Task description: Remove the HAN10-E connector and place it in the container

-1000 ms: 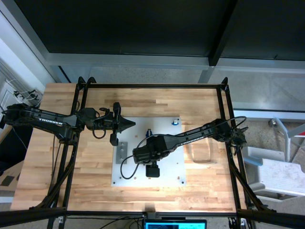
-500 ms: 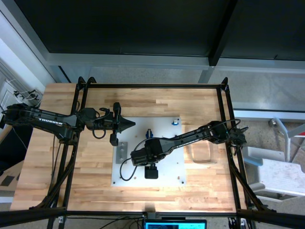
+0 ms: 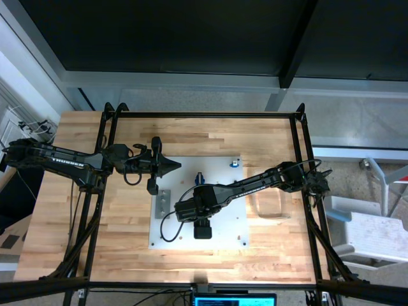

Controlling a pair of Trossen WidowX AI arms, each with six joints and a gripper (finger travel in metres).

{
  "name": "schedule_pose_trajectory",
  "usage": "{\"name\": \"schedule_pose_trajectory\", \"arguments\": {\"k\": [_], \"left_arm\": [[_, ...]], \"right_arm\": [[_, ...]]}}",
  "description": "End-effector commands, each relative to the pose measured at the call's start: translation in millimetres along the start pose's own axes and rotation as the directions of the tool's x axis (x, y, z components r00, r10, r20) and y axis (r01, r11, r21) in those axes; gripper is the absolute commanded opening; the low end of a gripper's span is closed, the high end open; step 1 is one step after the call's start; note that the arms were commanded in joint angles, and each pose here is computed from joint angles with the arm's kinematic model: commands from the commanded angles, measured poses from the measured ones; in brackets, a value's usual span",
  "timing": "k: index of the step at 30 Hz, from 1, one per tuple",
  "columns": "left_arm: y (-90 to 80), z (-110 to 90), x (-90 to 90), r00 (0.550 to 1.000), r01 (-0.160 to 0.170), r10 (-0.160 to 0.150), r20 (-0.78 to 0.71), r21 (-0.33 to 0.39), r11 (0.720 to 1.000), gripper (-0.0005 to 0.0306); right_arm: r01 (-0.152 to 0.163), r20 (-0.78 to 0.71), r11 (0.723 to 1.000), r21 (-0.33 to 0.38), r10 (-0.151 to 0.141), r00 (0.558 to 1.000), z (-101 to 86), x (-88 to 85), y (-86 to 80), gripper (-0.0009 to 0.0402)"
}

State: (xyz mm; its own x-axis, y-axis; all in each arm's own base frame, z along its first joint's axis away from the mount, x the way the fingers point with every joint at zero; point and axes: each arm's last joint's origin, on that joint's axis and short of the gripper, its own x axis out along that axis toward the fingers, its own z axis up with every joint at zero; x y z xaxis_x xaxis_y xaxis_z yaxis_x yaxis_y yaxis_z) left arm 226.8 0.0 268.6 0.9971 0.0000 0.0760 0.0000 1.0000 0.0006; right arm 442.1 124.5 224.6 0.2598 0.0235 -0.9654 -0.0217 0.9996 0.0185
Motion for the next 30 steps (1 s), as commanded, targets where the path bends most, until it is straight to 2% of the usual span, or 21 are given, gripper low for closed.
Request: {"name": "schedule_pose_trajectory", "arguments": {"k": [1, 9, 13, 30], "left_arm": [[0.1, 0, 0.0, 1.000, 0.000, 0.000, 0.000, 0.000, 1.000, 0.0000], [0.1, 0, 0.0, 1.000, 0.000, 0.000, 0.000, 0.000, 1.000, 0.0000], [0.1, 0, 0.0, 1.000, 0.000, 0.000, 0.000, 0.000, 1.000, 0.0000], [0.1, 0, 0.0, 1.000, 0.000, 0.000, 0.000, 0.000, 1.000, 0.0000]], "right_arm": [[0.002, 0.000, 1.000, 0.000, -0.002, 1.000, 0.0, -0.1, -0.1, 0.0112], [-0.002, 0.005, 1.000, -0.010, 0.002, 1.000, -0.1, -2.7, -0.1, -0.0004], [-0.005, 0.016, 1.000, -0.009, 0.005, 1.000, -0.2, -8.4, -0.3, 0.0010], [-0.018, 0.076, 1.000, -0.017, 0.020, 0.997, -6.6, -52.6, -3.5, 0.0000]]}}
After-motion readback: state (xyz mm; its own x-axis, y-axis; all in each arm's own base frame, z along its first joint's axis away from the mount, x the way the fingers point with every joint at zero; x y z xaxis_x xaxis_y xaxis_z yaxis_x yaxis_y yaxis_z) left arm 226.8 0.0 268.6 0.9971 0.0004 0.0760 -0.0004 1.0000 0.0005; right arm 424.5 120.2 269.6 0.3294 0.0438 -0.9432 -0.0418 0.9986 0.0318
